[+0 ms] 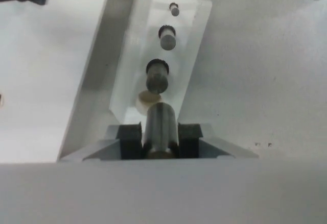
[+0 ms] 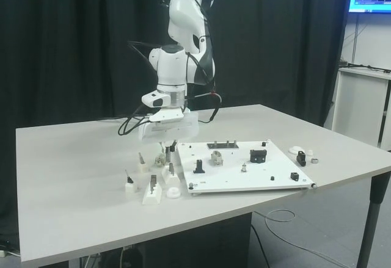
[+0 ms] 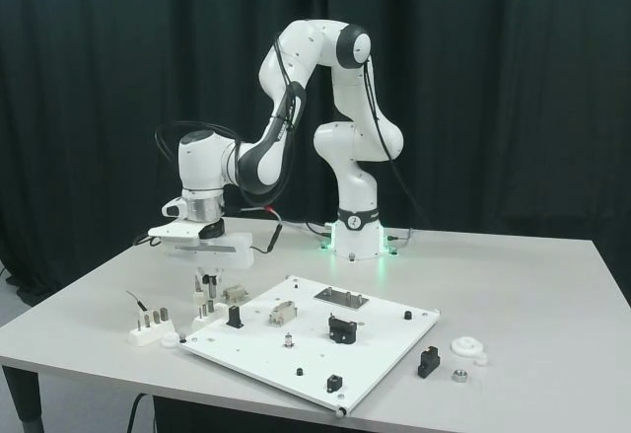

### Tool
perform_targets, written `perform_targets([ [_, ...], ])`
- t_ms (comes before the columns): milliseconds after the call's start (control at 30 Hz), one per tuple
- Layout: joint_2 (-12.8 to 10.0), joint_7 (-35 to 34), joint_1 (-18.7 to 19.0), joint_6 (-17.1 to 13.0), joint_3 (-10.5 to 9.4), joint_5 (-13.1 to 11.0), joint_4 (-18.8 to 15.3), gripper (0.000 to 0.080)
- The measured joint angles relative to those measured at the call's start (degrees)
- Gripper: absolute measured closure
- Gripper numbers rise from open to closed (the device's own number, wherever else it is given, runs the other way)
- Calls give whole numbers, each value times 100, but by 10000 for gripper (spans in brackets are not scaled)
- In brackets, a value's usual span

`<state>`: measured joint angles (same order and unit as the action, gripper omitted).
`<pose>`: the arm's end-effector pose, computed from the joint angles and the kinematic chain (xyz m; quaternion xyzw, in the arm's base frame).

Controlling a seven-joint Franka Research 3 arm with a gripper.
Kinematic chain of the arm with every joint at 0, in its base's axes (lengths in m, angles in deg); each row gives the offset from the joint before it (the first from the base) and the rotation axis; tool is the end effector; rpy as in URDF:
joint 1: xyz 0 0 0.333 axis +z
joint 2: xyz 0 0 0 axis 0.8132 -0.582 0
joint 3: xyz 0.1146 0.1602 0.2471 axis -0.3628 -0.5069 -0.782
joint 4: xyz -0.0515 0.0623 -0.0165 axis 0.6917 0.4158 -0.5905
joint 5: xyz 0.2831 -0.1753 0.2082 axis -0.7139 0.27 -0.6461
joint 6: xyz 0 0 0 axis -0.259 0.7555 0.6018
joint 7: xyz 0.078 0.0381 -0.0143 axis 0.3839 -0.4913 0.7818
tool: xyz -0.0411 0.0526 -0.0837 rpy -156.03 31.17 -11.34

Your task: Insert round peg 4.

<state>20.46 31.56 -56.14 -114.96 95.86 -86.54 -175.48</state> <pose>0.5028 -0.2469 0.2575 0.9340 -0.3569 -0.0123 0.0110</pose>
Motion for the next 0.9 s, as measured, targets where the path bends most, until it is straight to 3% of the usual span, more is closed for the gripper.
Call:
perform_targets([
  [900, 192, -121, 140, 159, 2, 129, 63, 656],
])
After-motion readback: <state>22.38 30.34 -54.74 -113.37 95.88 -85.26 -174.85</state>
